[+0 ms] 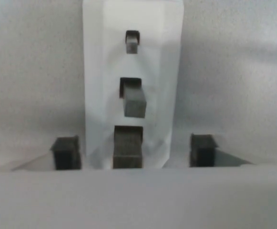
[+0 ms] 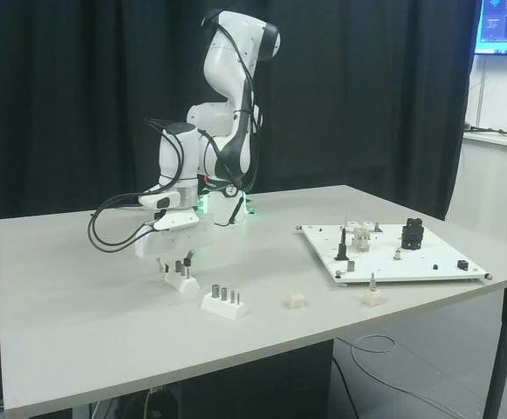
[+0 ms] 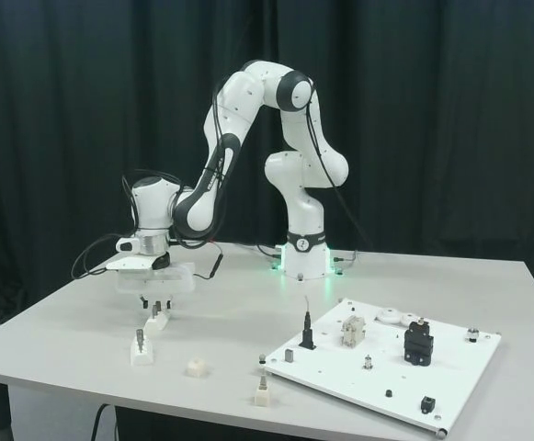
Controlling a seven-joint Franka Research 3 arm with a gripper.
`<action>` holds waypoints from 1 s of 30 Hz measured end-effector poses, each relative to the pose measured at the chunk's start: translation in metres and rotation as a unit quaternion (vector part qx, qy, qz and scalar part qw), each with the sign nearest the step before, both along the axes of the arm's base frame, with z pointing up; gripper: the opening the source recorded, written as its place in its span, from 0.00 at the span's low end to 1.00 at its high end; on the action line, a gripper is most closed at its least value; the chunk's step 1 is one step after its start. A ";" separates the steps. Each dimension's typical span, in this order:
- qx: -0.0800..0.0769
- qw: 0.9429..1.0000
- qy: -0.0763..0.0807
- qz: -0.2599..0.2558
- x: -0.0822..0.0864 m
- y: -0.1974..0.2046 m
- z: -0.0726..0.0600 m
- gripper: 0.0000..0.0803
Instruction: Pick square peg 3.
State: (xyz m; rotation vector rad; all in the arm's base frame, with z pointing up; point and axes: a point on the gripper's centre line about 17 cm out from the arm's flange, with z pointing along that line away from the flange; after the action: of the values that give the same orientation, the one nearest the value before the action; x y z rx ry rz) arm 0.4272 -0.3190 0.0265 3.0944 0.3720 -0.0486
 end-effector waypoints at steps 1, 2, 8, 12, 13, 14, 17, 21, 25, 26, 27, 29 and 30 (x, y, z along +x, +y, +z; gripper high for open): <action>0.001 1.000 -0.001 -0.001 0.000 0.000 0.000 0.71; 0.001 1.000 -0.001 -0.003 0.000 0.000 0.000 0.71; 0.005 1.000 -0.005 -0.011 0.001 0.002 0.000 0.49; 0.008 1.000 -0.006 -0.013 0.003 0.004 0.000 0.49; 0.008 1.000 -0.007 -0.013 0.003 0.005 0.000 0.49; 0.009 1.000 -0.007 -0.013 0.004 0.005 0.000 0.14; 0.010 1.000 -0.008 -0.013 0.005 0.006 0.001 0.14; 0.014 1.000 -0.010 -0.012 0.008 0.007 0.005 0.14; 0.018 1.000 -0.013 -0.014 0.011 0.007 0.012 0.14; 0.019 1.000 -0.014 -0.014 0.012 0.007 0.014 0.14; 0.021 1.000 -0.015 -0.015 0.012 0.007 0.017 0.14; 0.024 0.999 -0.017 -0.017 0.012 0.006 0.022 0.14; 0.026 0.999 -0.018 -0.018 0.012 0.005 0.024 0.14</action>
State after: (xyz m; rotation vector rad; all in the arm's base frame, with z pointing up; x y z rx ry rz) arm 0.4397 -0.3135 0.0507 3.1486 0.3204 0.0160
